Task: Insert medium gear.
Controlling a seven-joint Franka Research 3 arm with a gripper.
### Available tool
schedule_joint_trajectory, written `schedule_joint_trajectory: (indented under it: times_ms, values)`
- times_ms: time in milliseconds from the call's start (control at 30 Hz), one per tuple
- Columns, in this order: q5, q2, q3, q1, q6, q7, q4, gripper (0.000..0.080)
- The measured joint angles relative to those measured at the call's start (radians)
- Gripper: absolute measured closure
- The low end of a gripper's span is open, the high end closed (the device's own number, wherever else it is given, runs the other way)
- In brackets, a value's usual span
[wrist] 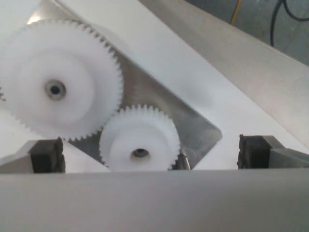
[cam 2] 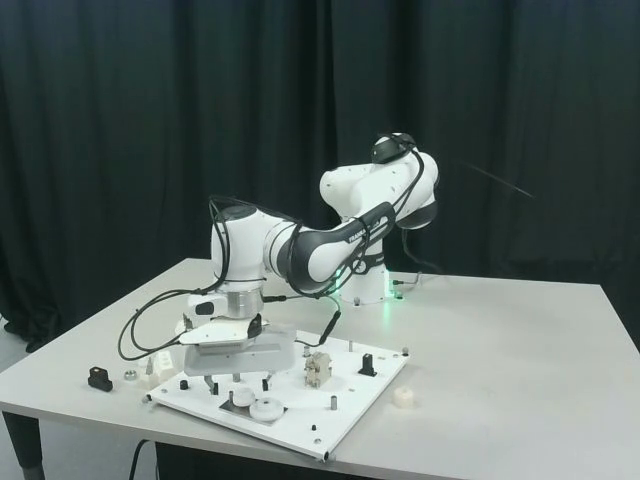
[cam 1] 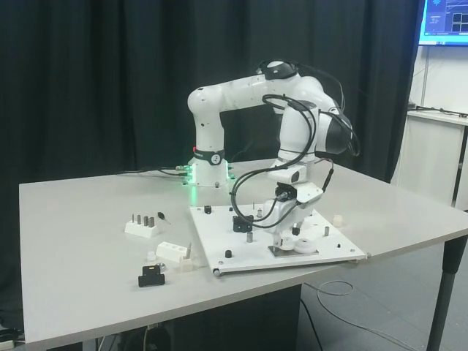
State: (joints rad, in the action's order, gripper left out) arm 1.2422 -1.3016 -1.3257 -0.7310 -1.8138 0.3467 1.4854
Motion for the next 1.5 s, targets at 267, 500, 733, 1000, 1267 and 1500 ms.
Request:
schedule_joint_trajectory:
  times_ms: [267,500,733,1000,1267,1500]
  values:
    - [0.0,0.0,0.006,-0.002,-0.001,0.012,0.0,0.0003]
    - [-0.003,-0.001,0.01,0.0,-0.001,0.013,0.002,0.0003]
    - [-0.003,-0.001,0.015,0.003,-0.001,0.013,0.003,0.0003]
    - [-0.003,-0.001,0.021,0.007,-0.002,0.013,0.003,0.0096]
    - [-0.003,0.0,0.021,0.006,0.008,0.012,0.002,0.0276]
    - [-0.004,0.002,0.009,0.004,0.021,0.003,-0.001,0.0444]
